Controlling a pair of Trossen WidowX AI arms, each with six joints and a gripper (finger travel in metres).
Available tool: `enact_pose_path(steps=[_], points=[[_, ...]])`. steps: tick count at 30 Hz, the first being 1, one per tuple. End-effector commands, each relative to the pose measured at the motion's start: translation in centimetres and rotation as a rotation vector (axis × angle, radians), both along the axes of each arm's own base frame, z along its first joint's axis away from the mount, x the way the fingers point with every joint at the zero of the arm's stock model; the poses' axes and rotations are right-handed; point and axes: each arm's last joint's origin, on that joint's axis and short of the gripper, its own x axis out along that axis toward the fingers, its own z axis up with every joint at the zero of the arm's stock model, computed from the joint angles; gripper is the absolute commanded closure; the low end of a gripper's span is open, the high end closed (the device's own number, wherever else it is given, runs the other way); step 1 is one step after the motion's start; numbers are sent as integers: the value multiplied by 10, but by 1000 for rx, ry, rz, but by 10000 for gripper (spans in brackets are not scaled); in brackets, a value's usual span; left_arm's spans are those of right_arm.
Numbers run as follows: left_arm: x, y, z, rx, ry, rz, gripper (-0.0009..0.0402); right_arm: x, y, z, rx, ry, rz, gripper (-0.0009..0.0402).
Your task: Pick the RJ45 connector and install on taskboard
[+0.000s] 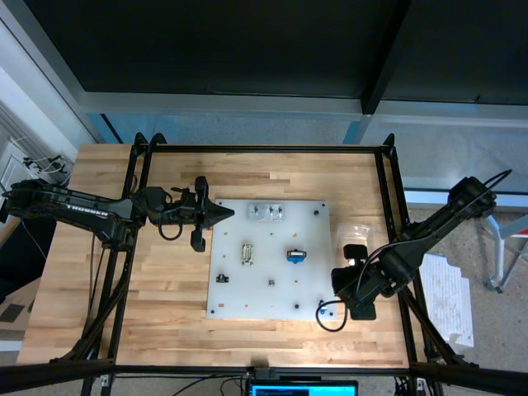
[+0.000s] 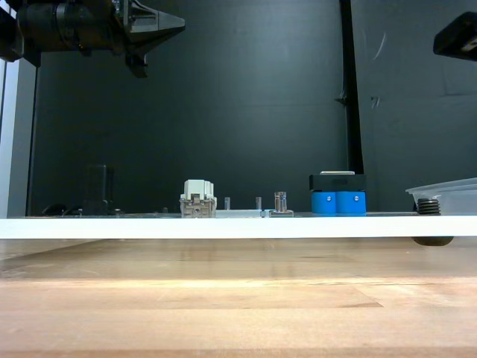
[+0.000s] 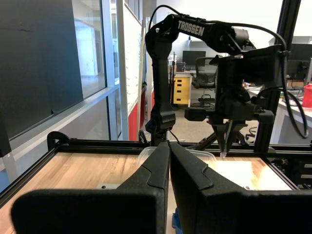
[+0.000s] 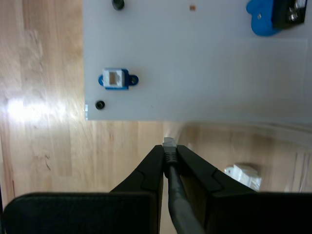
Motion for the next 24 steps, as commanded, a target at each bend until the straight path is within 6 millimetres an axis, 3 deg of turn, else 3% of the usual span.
enact_pose_path(steps=[1, 15, 24], points=[[0, 0, 0, 0, 0, 0, 393, 6, 8, -1, 0, 0, 9, 391], [0, 0, 0, 0, 0, 0, 393, 29, 36, -14, 6, -11, 15, 391], [0, 0, 0, 0, -1, 0, 393, 36, 43, -20, 7, -19, 31, 391]])
